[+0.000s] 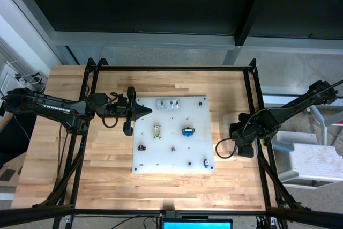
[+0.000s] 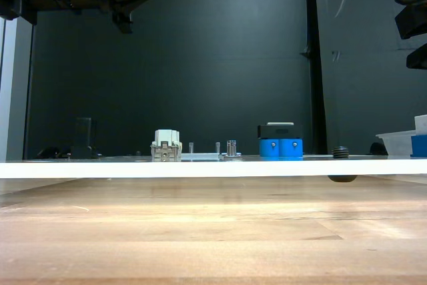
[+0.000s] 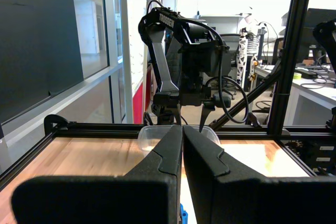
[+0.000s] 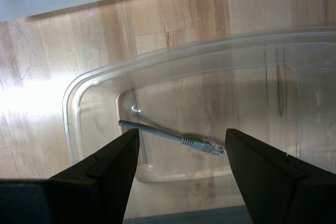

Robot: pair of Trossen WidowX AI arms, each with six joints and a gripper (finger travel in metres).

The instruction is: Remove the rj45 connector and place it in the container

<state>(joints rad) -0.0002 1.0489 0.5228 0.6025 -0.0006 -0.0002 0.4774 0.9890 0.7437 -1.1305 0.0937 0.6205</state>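
High view: I see my left gripper (image 1: 143,112) at the left edge of the white board (image 1: 171,159). My right gripper (image 1: 241,140) is over the one container (image 1: 227,117), just right of the board.

Low view: both grippers hang high above the surface (image 2: 213,231).

Left wrist view: the left gripper's fingers are pressed together and hold nothing.

Right wrist view: the right gripper's fingers are spread wide. The one rj45 connector (image 4: 209,146) lies loose inside the container, under the gap.
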